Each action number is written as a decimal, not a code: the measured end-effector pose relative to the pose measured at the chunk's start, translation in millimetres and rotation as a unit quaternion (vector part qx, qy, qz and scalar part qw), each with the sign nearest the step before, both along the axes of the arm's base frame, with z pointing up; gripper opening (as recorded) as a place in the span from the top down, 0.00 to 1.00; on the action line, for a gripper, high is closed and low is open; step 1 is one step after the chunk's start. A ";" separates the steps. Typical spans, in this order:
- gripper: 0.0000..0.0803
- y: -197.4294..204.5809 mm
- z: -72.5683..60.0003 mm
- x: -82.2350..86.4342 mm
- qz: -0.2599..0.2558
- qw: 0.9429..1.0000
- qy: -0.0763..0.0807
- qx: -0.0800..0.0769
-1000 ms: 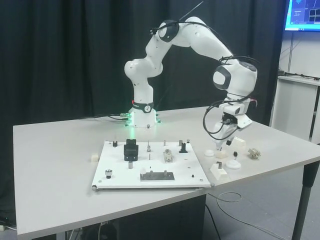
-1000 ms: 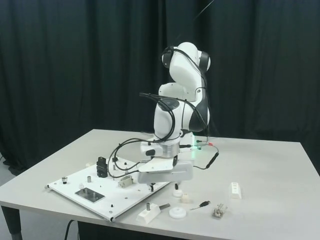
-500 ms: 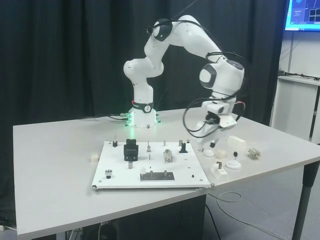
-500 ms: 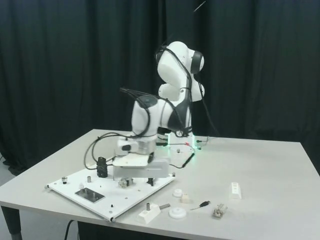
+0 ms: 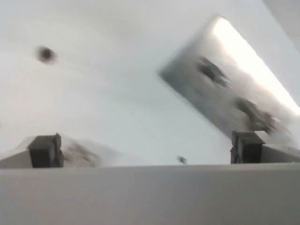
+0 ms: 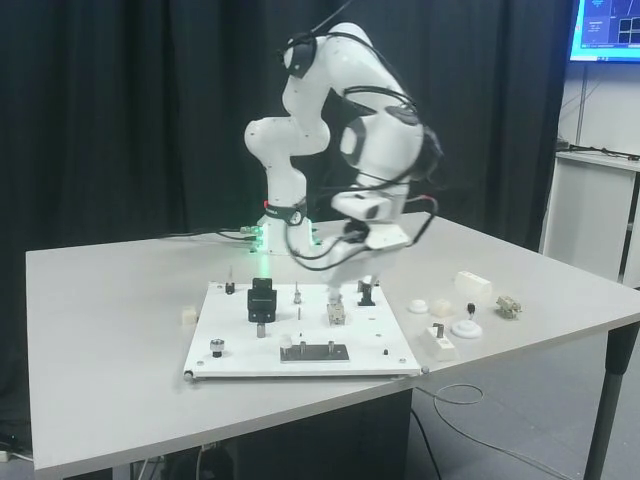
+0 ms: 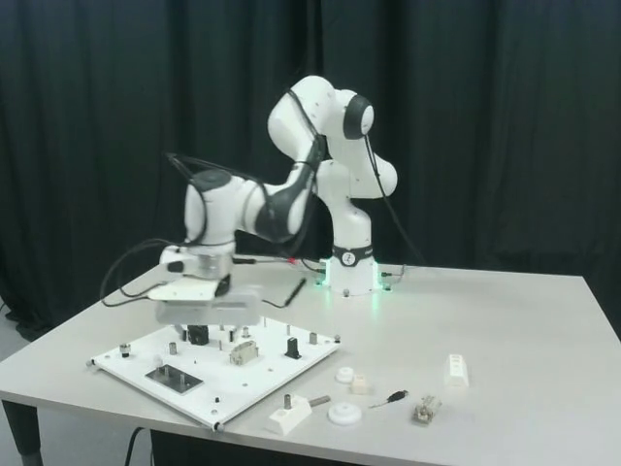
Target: Remove small gear.
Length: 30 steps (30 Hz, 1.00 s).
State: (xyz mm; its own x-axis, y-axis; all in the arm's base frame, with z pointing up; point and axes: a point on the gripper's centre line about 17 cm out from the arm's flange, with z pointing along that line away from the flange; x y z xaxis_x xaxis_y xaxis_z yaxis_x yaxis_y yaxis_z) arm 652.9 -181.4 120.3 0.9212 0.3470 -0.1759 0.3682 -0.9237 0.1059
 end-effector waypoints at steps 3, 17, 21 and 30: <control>0.00 -23.3 1.8 -6.4 0.000 1.000 0.000 0.005; 0.00 -85.1 -12.7 -21.9 0.005 0.998 -0.041 0.056; 0.00 -92.7 -20.1 -22.9 0.011 0.996 -0.056 0.067; 0.00 -104.5 -35.3 -22.2 0.024 0.994 -0.080 0.076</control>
State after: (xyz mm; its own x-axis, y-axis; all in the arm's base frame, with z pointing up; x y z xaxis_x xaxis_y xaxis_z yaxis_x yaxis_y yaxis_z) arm 630.8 -285.8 85.1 0.9151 0.4022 0.0286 0.4015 -0.9155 0.0271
